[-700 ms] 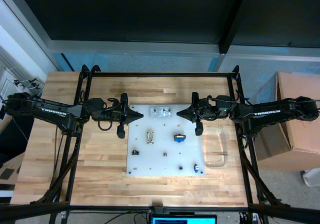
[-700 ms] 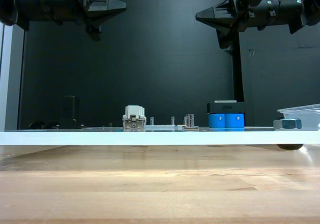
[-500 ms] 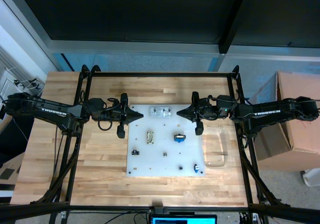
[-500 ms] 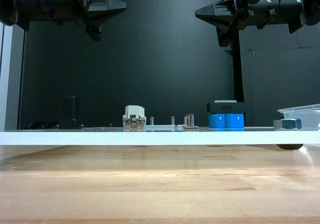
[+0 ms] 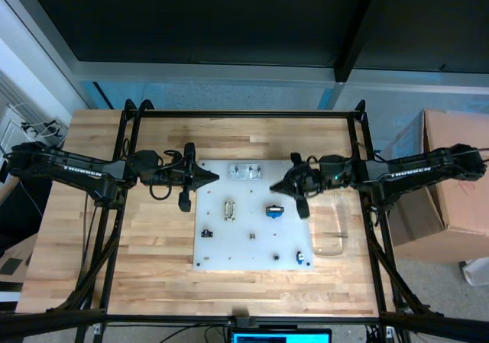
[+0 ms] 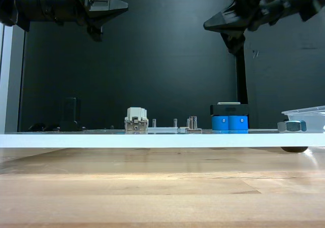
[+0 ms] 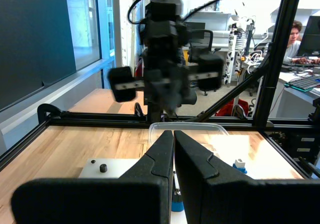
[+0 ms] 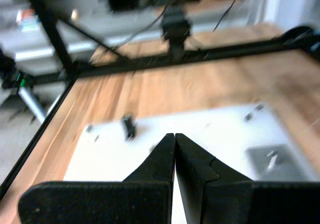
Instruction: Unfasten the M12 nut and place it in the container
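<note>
The small silver nut [image 5: 300,257] sits on its stud near the near right edge of the white board [image 5: 229,244]; in the low view the nut [image 6: 291,126] shows in front of the clear container [image 6: 311,116]. The high view shows nothing inside the container [image 5: 333,224], which lies just right of the board. My left gripper [image 5: 216,177] hangs shut above the board's far left edge, fingers together [image 7: 173,134]. My right gripper [image 5: 273,190] is shut too, tilted down over the board's far middle, well away from the nut, with nothing held [image 8: 175,135].
On the board stand a white connector [image 5: 228,209], a blue block [image 5: 273,211] and a clear fitting [image 5: 247,173]. A black frame [image 5: 244,114] rings the table. A cardboard box [image 5: 452,182] sits off the right edge.
My right arm has swung left and toward the near side, with its gripper tip dipping downward. The left arm, the nut and the container have stayed put.
</note>
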Action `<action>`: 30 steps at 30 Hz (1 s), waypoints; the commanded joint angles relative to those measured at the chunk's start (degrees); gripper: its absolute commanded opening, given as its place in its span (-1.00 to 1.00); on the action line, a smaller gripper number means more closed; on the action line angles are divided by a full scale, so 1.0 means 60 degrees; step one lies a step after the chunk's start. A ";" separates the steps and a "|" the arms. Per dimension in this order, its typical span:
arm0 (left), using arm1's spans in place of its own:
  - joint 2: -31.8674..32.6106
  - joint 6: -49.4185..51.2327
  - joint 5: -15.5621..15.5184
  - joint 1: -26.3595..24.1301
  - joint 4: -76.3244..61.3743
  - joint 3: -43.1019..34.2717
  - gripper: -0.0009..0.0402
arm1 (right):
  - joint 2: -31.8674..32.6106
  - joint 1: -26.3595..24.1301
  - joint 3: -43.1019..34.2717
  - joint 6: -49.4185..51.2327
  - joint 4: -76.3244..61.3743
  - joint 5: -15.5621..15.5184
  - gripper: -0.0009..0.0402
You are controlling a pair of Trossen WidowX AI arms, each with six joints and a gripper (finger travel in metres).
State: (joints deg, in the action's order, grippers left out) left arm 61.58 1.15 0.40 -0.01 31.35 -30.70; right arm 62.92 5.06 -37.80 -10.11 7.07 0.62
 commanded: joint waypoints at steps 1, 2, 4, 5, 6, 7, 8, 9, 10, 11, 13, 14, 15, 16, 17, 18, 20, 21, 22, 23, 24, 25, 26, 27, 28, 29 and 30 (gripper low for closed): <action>0.0004 -0.0004 0.0000 0.0000 0.0000 -0.0004 -0.96 | 0.0441 0.0761 -0.0565 -0.0375 -0.0951 0.0528 -0.96; 0.0004 -0.0004 0.0000 0.0004 0.0000 -0.0004 -0.96 | 0.0612 0.0965 -0.0772 -0.0561 -0.1315 0.0605 -0.96; 0.0004 -0.0004 0.0000 0.0000 0.0004 -0.0004 -0.96 | 0.0965 0.1362 -0.1224 -0.0925 -0.2109 0.0841 -0.96; 0.0004 -0.0004 0.0000 0.0000 0.0004 -0.0004 -0.96 | 0.1173 0.1566 -0.1461 -0.1118 -0.2492 0.1013 -0.96; 0.0004 -0.0004 0.0000 0.0004 0.0004 -0.0004 -0.96 | 0.1373 0.1752 -0.1708 -0.1322 -0.2863 0.1155 -0.96; 0.0004 -0.0004 0.0000 0.0000 0.0000 -0.0004 -0.96 | 0.1592 0.1938 -0.1963 -0.1606 -0.3213 0.1239 -0.96; 0.0004 -0.0004 -0.0004 0.0000 0.0004 -0.0004 -0.96 | 0.1825 0.2076 -0.2204 -0.1916 -0.3534 0.1231 -0.96; 0.0004 -0.0004 0.0000 0.0000 0.0004 -0.0004 -0.96 | 0.2062 0.2182 -0.2426 -0.2269 -0.3789 0.1224 -0.96; 0.0004 -0.0004 0.0000 0.0004 0.0004 -0.0004 -0.96 | 0.2269 0.2277 -0.2656 -0.2583 -0.4084 0.1228 -0.96; 0.0004 -0.0004 0.0000 0.0000 0.0004 -0.0004 -0.96 | 0.2492 0.2382 -0.2889 -0.2911 -0.4397 0.1228 -0.96; 0.0004 -0.0004 -0.0004 0.0004 0.0004 -0.0004 -0.96 | 0.2958 0.2532 -0.3373 -0.3457 -0.5085 0.1220 -0.96; 0.0004 -0.0004 0.0000 0.0000 0.0004 -0.0004 -0.96 | 0.3195 0.2623 -0.3654 -0.3661 -0.5526 0.1220 -0.96; 0.0004 -0.0004 -0.0004 0.0000 0.0000 -0.0004 -0.96 | 0.3432 0.2699 -0.3916 -0.3887 -0.5945 0.1220 -0.96; 0.0004 -0.0004 0.0000 0.0000 0.0004 -0.0004 -0.96 | 0.3646 0.2761 -0.4189 -0.4120 -0.6390 0.1220 -0.96; 0.0004 -0.0007 0.0000 0.0004 0.0000 -0.0004 -0.96 | 0.3880 0.2838 -0.4473 -0.4375 -0.6838 0.1217 -0.96; 0.0004 -0.0004 0.0000 0.0000 0.0004 -0.0004 -0.96 | 0.4102 0.2903 -0.4747 -0.4670 -0.7213 0.1217 -0.96; 0.0004 -0.0004 0.0000 0.0004 0.0004 -0.0004 -0.96 | 0.4488 0.3020 -0.5322 -0.5238 -0.8029 0.1177 -0.96; 0.0004 -0.0004 -0.0004 0.0000 0.0004 -0.0004 -0.96 | 0.4699 0.3053 -0.5603 -0.5468 -0.8382 0.1158 -0.96; 0.0004 -0.0004 0.0000 0.0000 0.0004 -0.0004 -0.96 | 0.4896 0.3067 -0.5923 -0.5679 -0.8746 0.1133 -0.96; 0.0004 -0.0004 0.0000 0.0004 0.0000 -0.0004 -0.96 | 0.5056 0.3082 -0.6237 -0.5927 -0.9122 0.1122 -0.96; 0.0004 -0.0004 0.0000 0.0000 0.0004 -0.0004 -0.96 | 0.5249 0.3085 -0.6553 -0.6204 -0.9482 0.1096 -0.96; 0.0004 -0.0004 0.0000 0.0000 0.0004 -0.0004 -0.96 | 0.5435 0.3093 -0.6870 -0.6506 -0.9839 0.1027 -0.96; 0.0004 -0.0004 0.0000 0.0000 0.0004 -0.0004 -0.96 | 0.5603 0.3093 -0.7169 -0.6794 -1.0233 0.0929 -0.96; 0.0004 -0.0004 0.0000 0.0004 0.0004 -0.0004 -0.96 | 0.5781 0.3096 -0.7461 -0.7129 -1.0615 0.0867 -0.96; 0.0004 -0.0004 0.0000 0.0000 0.0004 -0.0004 -0.96 | 0.5963 0.3100 -0.7730 -0.7479 -1.0979 0.0820 -0.96; 0.0004 -0.0007 0.0000 0.0000 0.0004 -0.0004 -0.96 | 0.6164 0.3104 -0.7992 -0.7777 -1.1344 0.0707 -0.96; 0.0004 -0.0004 0.0000 0.0000 0.0004 -0.0004 -0.96 | 0.6324 0.3111 -0.8211 -0.8058 -1.1646 0.0601 -0.96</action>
State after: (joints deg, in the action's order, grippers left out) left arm 61.58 1.13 0.40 -0.01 31.35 -30.72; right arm 99.59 23.66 -85.43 -56.38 -60.60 5.02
